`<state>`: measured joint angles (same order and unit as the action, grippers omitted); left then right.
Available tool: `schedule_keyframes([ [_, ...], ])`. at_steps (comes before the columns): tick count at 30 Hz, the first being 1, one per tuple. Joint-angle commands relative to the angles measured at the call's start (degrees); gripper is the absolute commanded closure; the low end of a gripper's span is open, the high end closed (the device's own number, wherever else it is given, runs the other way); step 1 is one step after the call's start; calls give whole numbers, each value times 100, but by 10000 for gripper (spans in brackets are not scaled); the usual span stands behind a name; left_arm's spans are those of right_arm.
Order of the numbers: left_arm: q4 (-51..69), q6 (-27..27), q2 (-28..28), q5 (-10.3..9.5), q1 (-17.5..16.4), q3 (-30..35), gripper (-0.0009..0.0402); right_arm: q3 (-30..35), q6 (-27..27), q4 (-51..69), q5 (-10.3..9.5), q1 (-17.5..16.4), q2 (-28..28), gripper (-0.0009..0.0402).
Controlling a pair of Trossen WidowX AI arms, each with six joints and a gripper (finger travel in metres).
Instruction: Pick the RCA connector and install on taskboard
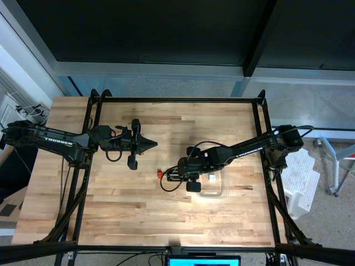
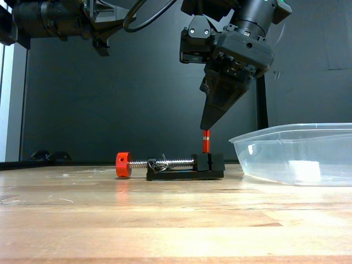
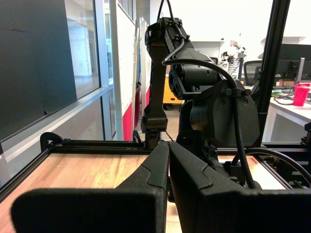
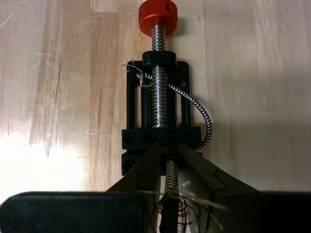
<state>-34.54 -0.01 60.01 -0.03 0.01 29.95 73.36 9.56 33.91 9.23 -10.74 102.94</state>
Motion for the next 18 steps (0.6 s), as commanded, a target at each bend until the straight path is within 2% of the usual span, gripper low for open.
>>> schedule_keyframes([
  [1, 0, 2, 0, 0, -2, 0, 393, 15, -7, -46, 15, 0, -63, 325],
  [10, 0, 2, 0, 0, 0, 0, 393, 15, 68, 17, 9, -15, -413, 242],
  [18, 0, 2, 0, 0, 0, 0, 393, 15, 109, 625, 13, -68, -785, 219],
])
